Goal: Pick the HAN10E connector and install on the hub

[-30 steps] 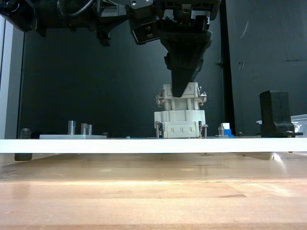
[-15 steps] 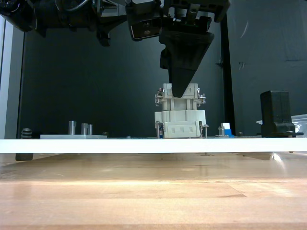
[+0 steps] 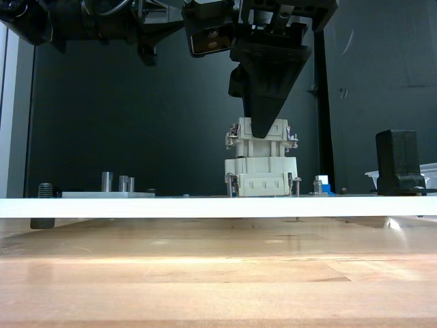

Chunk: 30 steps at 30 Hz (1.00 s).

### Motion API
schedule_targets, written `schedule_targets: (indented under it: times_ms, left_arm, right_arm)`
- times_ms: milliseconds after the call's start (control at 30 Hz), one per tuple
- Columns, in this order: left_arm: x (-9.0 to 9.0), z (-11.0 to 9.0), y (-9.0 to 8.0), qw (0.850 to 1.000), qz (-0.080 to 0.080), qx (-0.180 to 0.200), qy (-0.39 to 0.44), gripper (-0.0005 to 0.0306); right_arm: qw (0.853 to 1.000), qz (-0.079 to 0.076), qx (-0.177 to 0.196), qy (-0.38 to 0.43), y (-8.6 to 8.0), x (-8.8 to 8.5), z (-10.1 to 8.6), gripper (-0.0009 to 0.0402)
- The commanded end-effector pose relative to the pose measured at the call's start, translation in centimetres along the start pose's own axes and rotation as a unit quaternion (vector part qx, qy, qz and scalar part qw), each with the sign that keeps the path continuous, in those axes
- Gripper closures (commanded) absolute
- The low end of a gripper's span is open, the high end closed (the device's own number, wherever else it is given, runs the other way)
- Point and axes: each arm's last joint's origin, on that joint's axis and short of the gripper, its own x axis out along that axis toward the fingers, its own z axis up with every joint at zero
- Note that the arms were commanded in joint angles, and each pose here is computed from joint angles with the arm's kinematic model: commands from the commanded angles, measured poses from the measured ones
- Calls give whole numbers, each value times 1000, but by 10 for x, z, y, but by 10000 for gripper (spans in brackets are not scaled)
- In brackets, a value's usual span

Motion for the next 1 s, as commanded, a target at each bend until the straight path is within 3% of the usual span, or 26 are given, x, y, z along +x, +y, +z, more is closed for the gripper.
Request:
schedule_targets:
  times_ms: [33, 1000]
  left_arm:
    - [0, 0, 0, 1000, 0, 0, 0, 300]
    - [0, 0, 0, 1000, 0, 0, 0, 300]
  right_arm:
    - [1000, 1, 1, -3, 0, -1, 0, 368]
    - [1000, 4, 0, -1, 2, 6, -2, 368]
